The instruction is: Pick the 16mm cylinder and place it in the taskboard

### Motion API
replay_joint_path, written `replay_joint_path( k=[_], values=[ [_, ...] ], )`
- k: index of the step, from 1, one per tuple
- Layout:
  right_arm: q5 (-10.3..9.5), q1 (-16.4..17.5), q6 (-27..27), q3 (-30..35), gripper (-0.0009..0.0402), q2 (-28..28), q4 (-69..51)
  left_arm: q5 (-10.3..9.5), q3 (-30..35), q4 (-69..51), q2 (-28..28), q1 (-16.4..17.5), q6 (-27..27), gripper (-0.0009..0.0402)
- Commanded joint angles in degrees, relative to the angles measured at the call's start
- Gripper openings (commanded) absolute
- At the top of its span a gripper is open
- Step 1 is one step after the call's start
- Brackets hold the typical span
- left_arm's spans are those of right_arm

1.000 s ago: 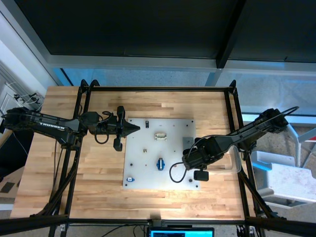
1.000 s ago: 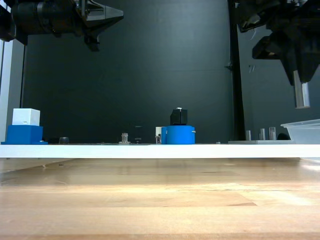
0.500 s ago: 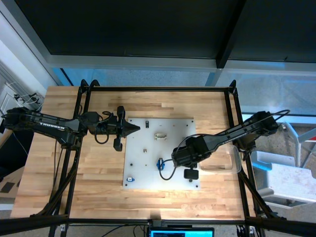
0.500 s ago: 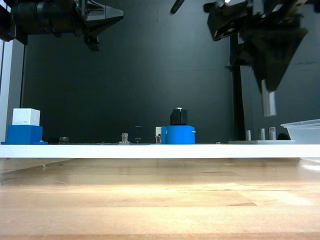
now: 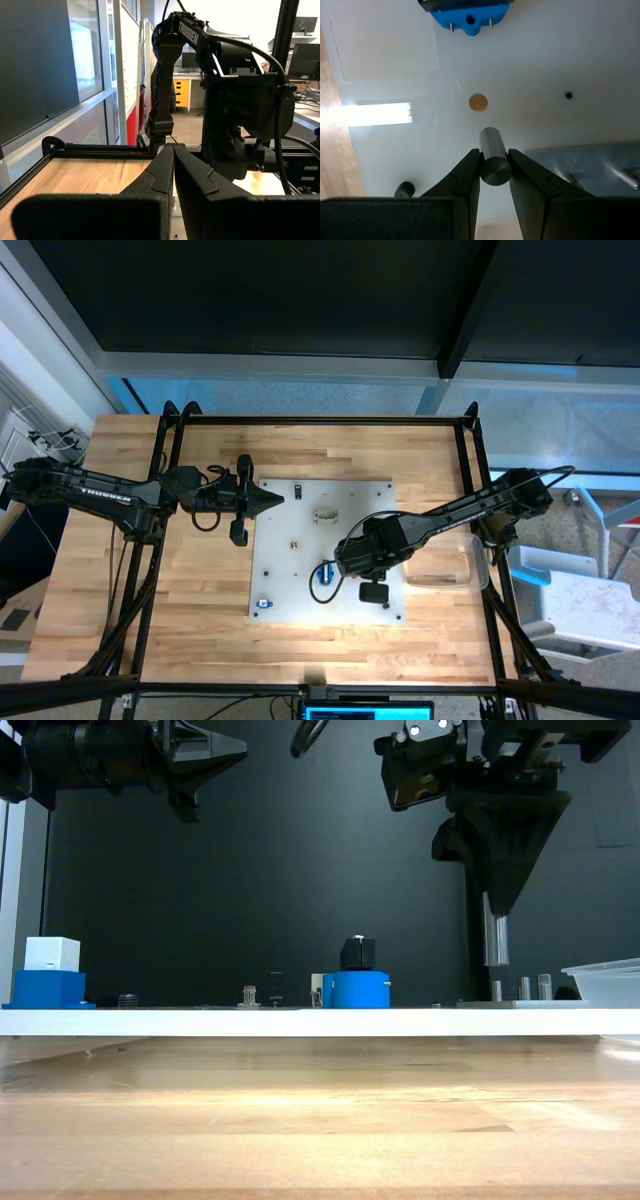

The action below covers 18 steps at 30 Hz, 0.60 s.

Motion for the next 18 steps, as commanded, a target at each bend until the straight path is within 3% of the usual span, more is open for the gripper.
replay_joint_path(
  k=[1, 18],
  values=[
    [0.02, -0.13, 0.07, -0.04, 0.0009, 0.72, 0.74, 0.02, 0.02, 0.00, 0.02, 0.02, 0.00, 0.0000],
    [-0.04, -0.50, 0.02, 0.22, 0.0009, 3.87, 4.44, 0.02, 0.02, 0.00, 0.02, 0.00, 0.02, 0.0000]
  ],
)
